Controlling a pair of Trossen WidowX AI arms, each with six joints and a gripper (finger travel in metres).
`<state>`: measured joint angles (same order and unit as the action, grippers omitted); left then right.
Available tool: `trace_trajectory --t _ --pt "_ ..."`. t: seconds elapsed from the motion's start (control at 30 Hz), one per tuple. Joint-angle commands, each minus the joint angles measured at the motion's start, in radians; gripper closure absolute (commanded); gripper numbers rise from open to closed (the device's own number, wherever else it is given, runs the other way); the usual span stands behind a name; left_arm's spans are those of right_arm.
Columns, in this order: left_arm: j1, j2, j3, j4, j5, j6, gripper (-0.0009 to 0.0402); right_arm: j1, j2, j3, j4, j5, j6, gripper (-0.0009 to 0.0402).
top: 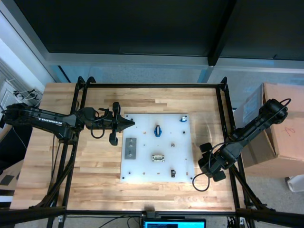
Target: Remove the HAN10E connector from the taskboard and place in the container
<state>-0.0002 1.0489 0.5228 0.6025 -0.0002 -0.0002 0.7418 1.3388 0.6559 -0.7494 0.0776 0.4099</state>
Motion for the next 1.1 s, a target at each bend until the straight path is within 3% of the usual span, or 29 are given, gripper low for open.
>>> trace_trajectory --t 0.03,0.27,0.57,0.83,1.1 --pt "0.0 0.0 0.0 0.0 0.0 0.0 0.0393 0.0 -0.002 0.001 -0.001 -0.003 0.001 0.0311" --pt "0.0 0.0 0.0 0.0 0.0 0.0 0.0393 0.0 -0.043 0.043 -0.058 -0.001 0.0 0.0375" --pt "0.0 0.0 0.0 0.0 0.0 0.0 0.0393 -0.054 -0.165 0.169 -0.301 0.001 0.0 0.0391" --pt "0.0 0.0 0.0 0.0 0.0 0.0 0.0393 -0.251 -0.28 0.18 -0.39 0.006 -0.008 0.0391" --pt "0.0 0.0 0.0 0.0 0.0 0.0 0.0393 -0.51 -0.29 0.159 -0.422 0.011 -0.058 0.0391"
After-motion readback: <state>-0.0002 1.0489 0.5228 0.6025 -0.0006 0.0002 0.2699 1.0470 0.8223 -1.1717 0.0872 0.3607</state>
